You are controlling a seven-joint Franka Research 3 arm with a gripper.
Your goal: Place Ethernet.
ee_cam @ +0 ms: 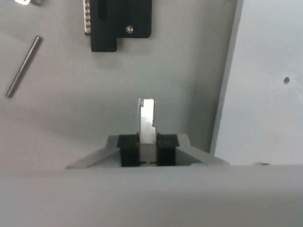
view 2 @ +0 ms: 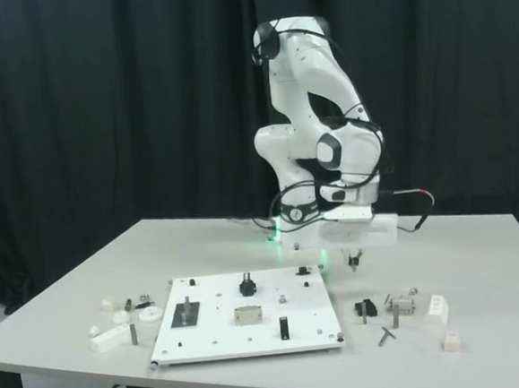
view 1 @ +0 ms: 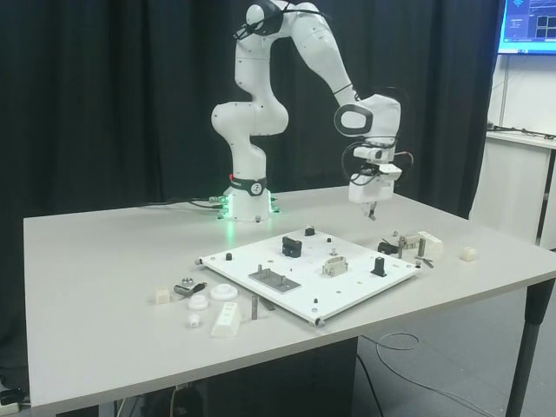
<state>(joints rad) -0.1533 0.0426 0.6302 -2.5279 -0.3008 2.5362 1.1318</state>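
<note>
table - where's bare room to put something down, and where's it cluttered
Free: the grey table between the robot base and the white board. Crowded: small parts at one end of the board, more parts at the other.

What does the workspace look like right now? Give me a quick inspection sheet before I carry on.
Surface: grey table, white assembly board lying flat on it.
Job's things: Ethernet plug held in the gripper, above the table beside the board's edge.
Clutter: black connector and metal pin on the table under the wrist; small white parts off the board's far end.
Grippers: jaws closed on the plug, raised off the table.
Cables: black cable looped at the wrist.
Surroundings: black curtain behind; screen in the corner of the first room view.
</note>
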